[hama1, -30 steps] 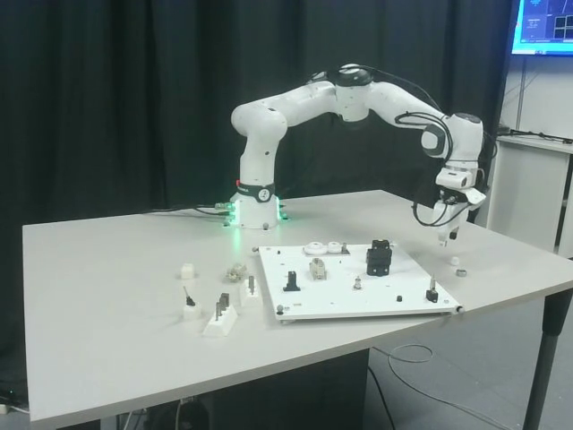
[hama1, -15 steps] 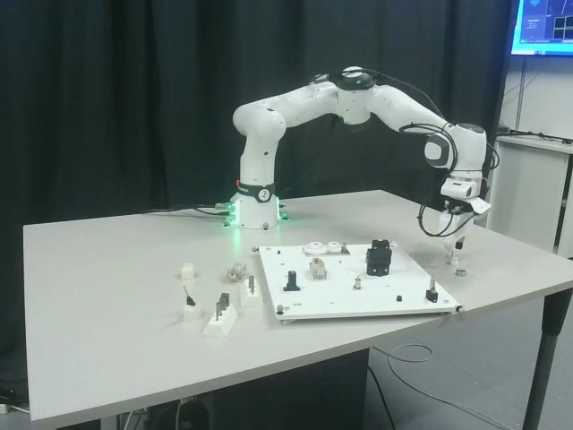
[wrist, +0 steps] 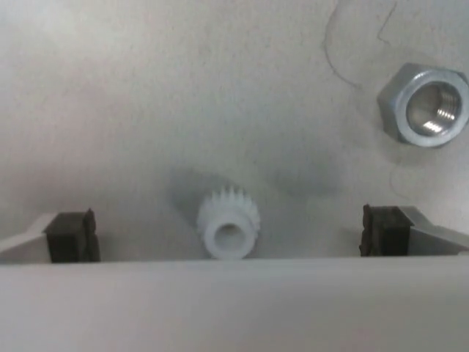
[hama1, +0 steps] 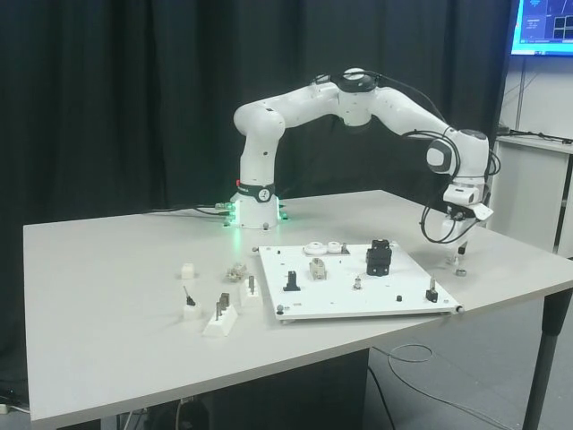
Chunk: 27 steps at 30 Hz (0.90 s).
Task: Pick small gear.
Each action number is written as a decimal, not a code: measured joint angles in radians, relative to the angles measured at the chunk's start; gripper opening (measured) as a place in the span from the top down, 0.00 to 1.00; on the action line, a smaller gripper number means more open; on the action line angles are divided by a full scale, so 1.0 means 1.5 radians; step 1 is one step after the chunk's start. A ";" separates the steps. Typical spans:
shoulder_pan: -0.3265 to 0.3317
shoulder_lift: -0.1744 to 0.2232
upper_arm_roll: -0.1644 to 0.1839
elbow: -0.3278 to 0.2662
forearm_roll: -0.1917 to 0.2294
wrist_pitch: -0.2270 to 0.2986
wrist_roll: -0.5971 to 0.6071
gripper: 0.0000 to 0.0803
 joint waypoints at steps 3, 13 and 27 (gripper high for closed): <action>-0.002 0.001 0.002 0.001 0.000 0.005 0.001 0.00; -0.007 0.002 0.010 0.002 0.000 0.011 0.004 0.00; -0.013 0.002 0.018 0.004 0.000 0.012 0.010 0.00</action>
